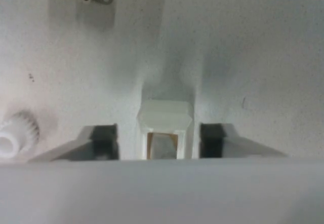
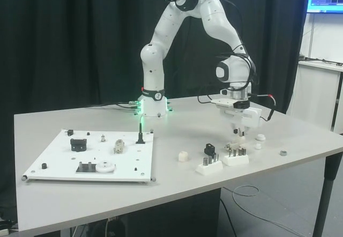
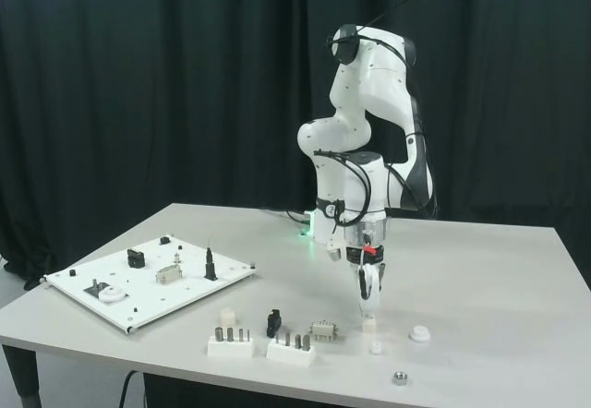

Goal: Pick Ethernet.

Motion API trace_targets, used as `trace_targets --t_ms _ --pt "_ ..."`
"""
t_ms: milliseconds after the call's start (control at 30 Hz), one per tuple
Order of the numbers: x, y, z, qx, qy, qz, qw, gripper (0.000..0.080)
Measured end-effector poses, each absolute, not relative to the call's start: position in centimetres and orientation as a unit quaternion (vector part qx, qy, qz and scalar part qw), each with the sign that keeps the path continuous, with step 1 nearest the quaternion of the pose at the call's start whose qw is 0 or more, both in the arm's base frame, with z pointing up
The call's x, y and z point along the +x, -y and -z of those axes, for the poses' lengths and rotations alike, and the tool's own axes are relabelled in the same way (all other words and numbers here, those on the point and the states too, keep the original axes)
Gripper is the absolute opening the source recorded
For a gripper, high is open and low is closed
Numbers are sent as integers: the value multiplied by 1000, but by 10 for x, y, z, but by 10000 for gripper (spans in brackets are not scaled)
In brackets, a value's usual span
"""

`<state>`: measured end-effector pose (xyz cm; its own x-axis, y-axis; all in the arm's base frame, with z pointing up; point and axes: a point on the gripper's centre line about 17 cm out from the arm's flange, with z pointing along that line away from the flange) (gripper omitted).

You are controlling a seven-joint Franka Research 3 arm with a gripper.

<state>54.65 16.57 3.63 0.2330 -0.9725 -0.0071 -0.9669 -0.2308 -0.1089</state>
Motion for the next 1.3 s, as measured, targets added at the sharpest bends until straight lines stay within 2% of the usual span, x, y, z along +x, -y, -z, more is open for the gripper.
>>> trace_targets --t_ms 33,67,233,267,433,467,1300 --pt "547 -166 -36 -784 -619 31 45 613" --pt "547 -166 -36 -784 -619 31 45 300" --pt "548 -167 -34 -784 -619 29 46 300" --pt "548 -167 -34 -784 -619 28 46 113" --pt "549 -168 -34 -783 -619 27 48 113" --pt "550 -168 -34 -783 -620 27 48 76" --pt "568 -166 -59 -792 -607 25 65 75"
